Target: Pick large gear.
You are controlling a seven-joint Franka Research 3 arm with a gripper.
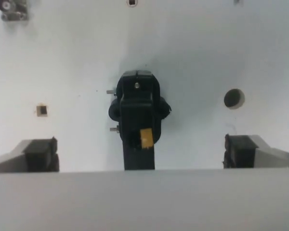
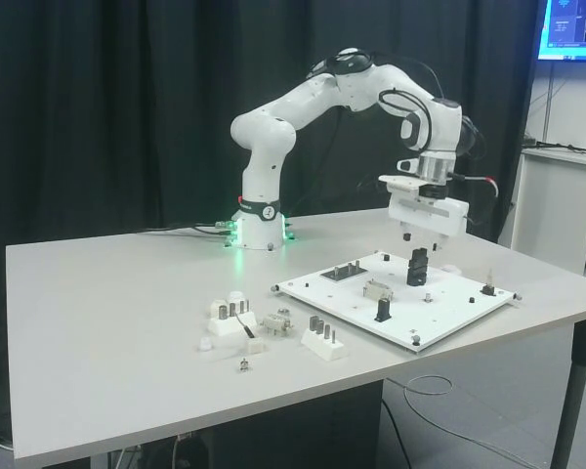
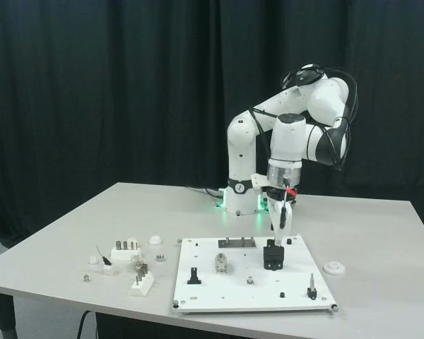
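White and wide open: so hangs the hand (image 2: 415,236) of the white arm (image 2: 303,98), with nothing held between the fingertips (image 1: 38,154). Hovers just above, and clear of, a black upright plastic block (image 2: 417,266) fixed on the white square assembly board (image 2: 449,313). From the wrist, looks straight down on that black block (image 1: 137,115), which sits between the two spread fingertips and touches neither.

Over by the board's edge, on the bare grey desk (image 2: 107,293), lies a white, round, flat plastic disc (image 3: 333,268) (as far as can be told, the large gear; no teeth can be made out). Rests flat, just beside the board but off it, near the corner with a small black upright peg (image 3: 311,288). Well apart from the hand (image 3: 280,224), and not beneath it.

Elsewhere on the board: a low black bar with short pins (image 3: 237,243), a small grey metal fitting (image 3: 221,263) and a small black bracket (image 3: 193,275), all standing apart from one another.

Off the board's opposite side, on the desk, stands a loose cluster of small white holders with grey pins (image 3: 127,253), along with a smaller white round part (image 3: 155,240).

Green glows at the foot of the arm (image 2: 236,233), where bolted down. Behind all of it, only a black curtain (image 2: 107,117).
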